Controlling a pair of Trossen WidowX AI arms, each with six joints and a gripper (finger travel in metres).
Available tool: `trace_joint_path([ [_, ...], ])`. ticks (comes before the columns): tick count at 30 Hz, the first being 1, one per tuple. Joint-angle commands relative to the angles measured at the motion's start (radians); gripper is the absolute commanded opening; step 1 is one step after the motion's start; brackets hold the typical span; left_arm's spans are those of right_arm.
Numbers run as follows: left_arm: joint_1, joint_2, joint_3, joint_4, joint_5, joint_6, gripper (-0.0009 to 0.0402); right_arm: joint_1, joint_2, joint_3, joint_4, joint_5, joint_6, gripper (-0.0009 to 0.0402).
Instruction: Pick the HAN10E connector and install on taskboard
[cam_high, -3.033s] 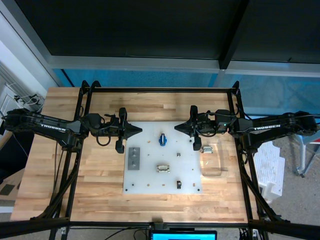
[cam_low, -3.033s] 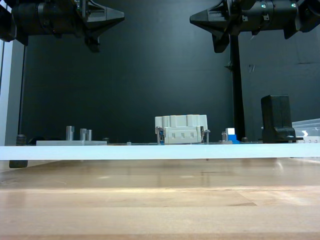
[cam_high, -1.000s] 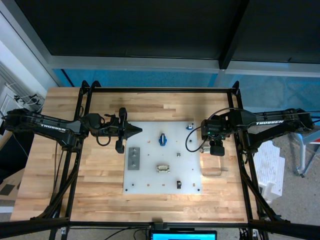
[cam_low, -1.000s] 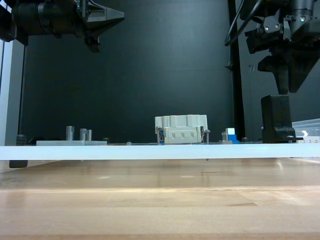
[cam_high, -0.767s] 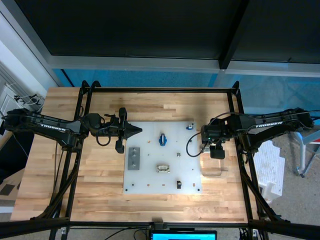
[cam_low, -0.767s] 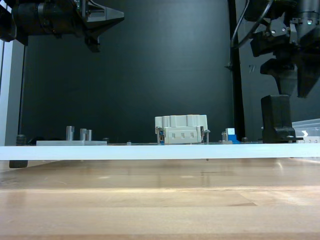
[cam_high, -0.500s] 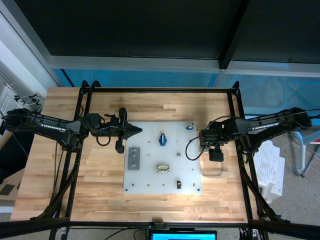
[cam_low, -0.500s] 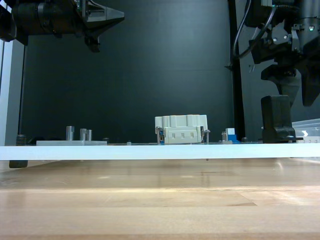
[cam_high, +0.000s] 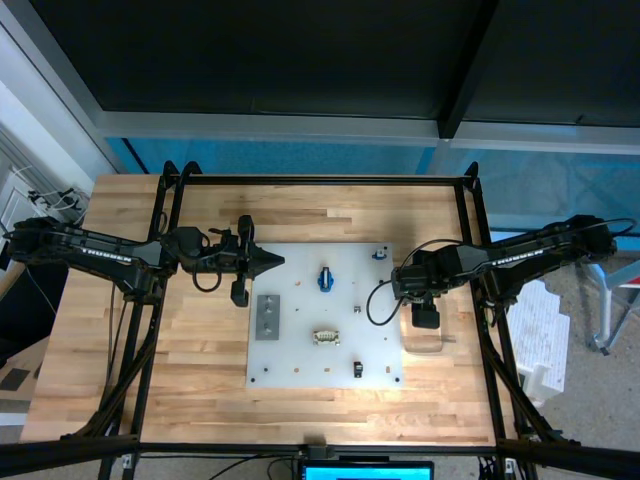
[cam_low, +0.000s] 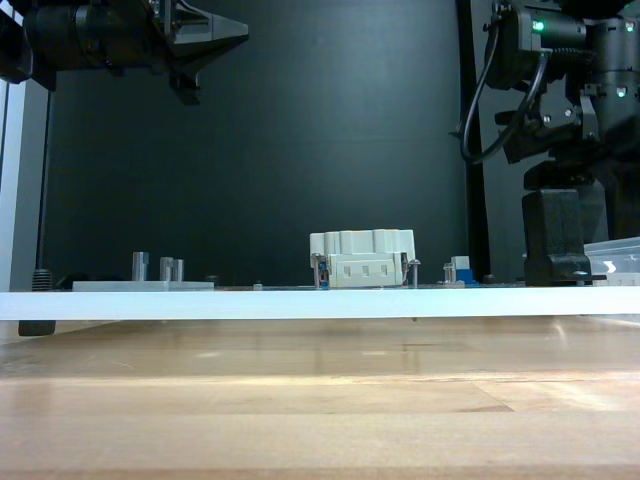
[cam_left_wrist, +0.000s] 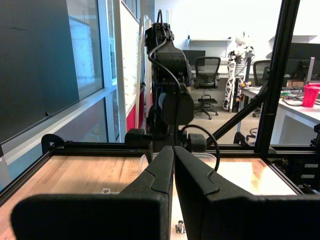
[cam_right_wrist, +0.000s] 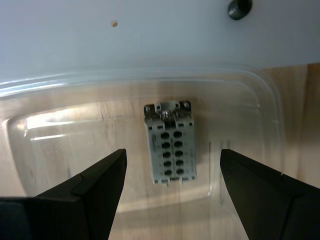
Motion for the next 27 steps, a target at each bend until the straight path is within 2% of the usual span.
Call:
trace_joint_path([
  [1, 0.000, 0.000, 0.000, 0.000, 0.000, 0.000, 0.0001, 0.001, 0.013, -0.021, 0.036, 0.001, -0.002, 0.0261],
  [17, 0.000, 0.000, 0.000, 0.000, 0.000, 0.000, 0.0001, 0.001, 0.029, -0.082, 0.104, 0.000, 0.000, 0.0260],
  [21, 0.000, 0.000, 0.000, 0.000, 0.000, 0.000, 0.0001, 0.001, 0.029, -0.099, 0.142, -0.001, 0.040, 0.0254],
  [27, 0.000, 0.000, 0.000, 0.000, 0.000, 0.000, 0.0001, 0.002, 0.029, -0.137, 0.180, 0.000, 0.048, 0.0242],
])
